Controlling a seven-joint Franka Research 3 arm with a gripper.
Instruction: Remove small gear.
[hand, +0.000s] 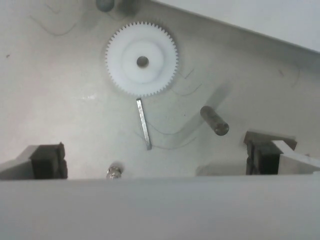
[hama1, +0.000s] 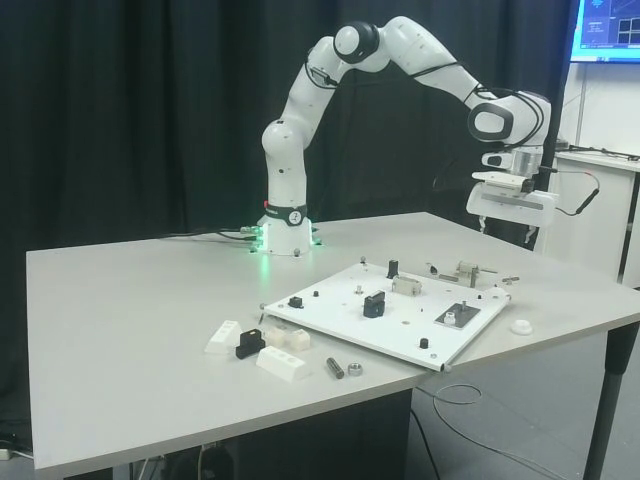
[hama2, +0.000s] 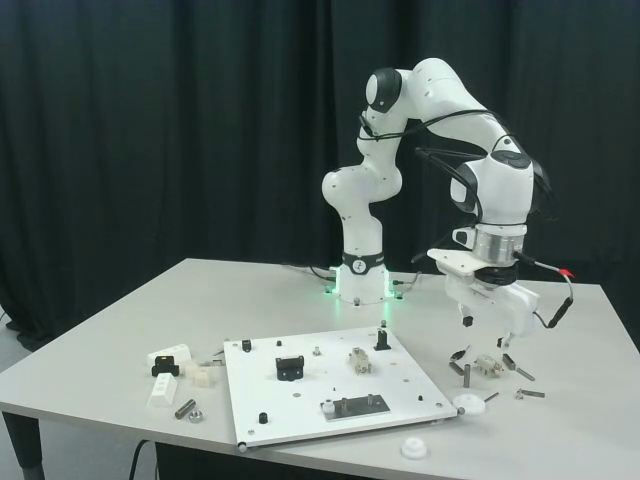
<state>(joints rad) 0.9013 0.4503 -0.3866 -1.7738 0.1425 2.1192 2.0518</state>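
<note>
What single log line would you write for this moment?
gripper: open, empty, hovering | white toothed plastic gear: flat on grey table, untouched | nearby: slim metal bar, grey cylindrical pin

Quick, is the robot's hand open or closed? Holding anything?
Gripper: open, holding nothing, above the white gear.

The square white assembly board (hama2: 330, 385) lies near the grey table's (hama1: 120, 300) front edge. White plastic blocks (hama2: 170, 360) sit off the board's one side; a white toothed gear (hand: 142, 59), a grey metal pin (hand: 215, 120) and a thin metal key (hand: 143, 123) lie off the opposite side, under the gripper (hama2: 485, 335).
</note>
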